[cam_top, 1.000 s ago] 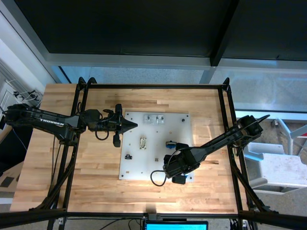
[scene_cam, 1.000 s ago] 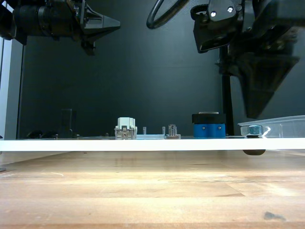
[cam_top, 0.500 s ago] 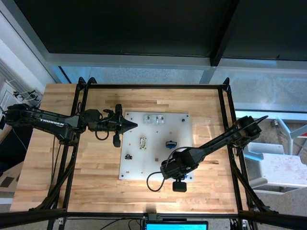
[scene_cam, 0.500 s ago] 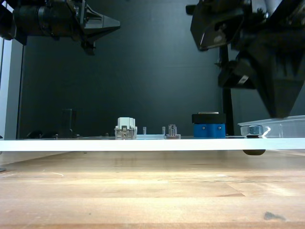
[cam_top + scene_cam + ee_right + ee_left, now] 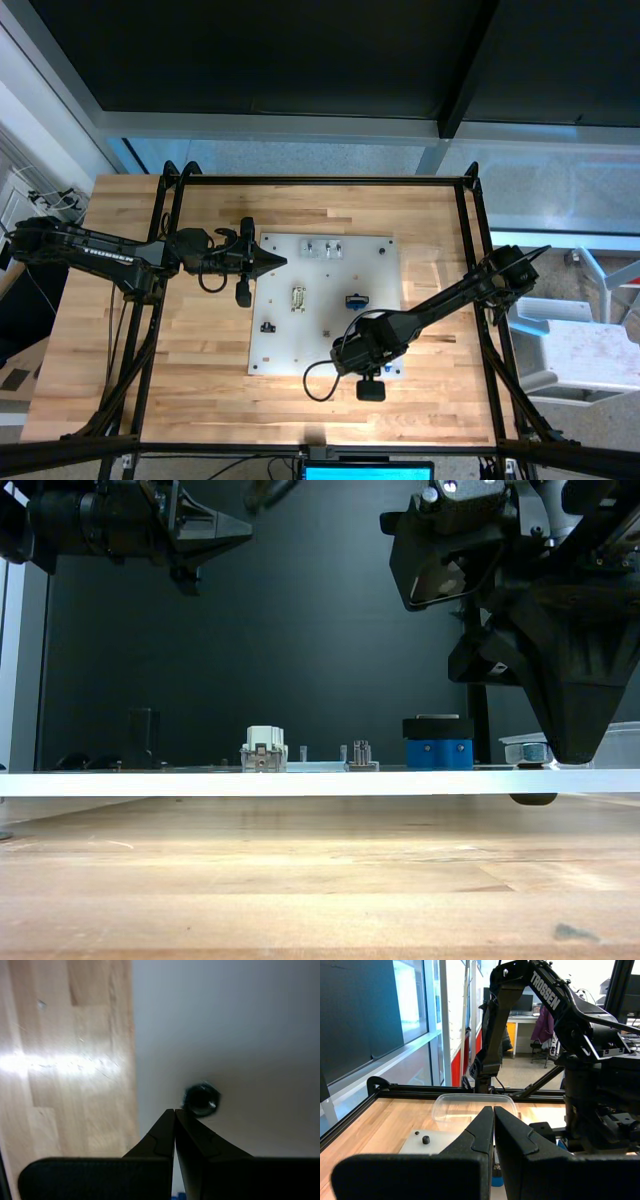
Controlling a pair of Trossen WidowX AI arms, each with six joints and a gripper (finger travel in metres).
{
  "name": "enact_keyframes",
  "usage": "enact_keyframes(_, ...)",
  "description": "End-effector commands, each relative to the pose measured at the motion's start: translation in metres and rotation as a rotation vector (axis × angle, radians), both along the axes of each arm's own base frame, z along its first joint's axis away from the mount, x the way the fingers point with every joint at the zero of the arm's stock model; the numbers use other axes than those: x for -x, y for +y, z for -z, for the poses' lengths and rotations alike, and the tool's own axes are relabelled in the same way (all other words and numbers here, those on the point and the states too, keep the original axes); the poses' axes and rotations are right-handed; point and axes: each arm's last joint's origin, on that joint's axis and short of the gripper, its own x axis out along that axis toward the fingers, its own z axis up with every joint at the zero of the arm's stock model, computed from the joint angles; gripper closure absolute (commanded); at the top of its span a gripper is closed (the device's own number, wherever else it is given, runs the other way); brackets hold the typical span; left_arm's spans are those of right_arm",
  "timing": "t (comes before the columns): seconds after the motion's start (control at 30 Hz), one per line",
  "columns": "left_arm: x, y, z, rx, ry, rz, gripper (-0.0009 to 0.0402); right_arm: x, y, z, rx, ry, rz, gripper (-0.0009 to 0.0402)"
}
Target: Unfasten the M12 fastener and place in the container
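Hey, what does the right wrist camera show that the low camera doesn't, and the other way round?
Only the right wrist view: the right gripper shut on nothing, the silver nut just beside its tips on the white board. Only the low view: the left gripper raised high at the left, and the blue connector on the board. Both: the right gripper low next to the nut; neither settles whether it sits on its stud.

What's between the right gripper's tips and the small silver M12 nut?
Only bare white board, per the right wrist view; the right gripper hovers beside the small silver nut. Left gripper is parked over the board's left edge.
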Motion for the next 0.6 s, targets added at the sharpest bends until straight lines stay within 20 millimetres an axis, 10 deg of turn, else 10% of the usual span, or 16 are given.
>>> enact_keyframes(0.03, 0.0, 0.0, 0.0, 0.0, 0.0, 0.0, 0.0393, 0.003, -0.006, -0.004, 0.133, -0.032, 0.032, 0.0393)
enact_keyframes(0.2, 0.0, 0.0, 0.0, 0.0, 0.0, 0.0, 0.0393, 0.009, -0.015, -0.016, 0.319, -0.077, 0.116, 0.0393)
enact_keyframes(0.6, 0.0, 0.0, 0.0, 0.0, 0.0, 0.0, 0.0393, 0.01, -0.01, -0.029, 0.151, -0.013, 0.087, 0.0393)
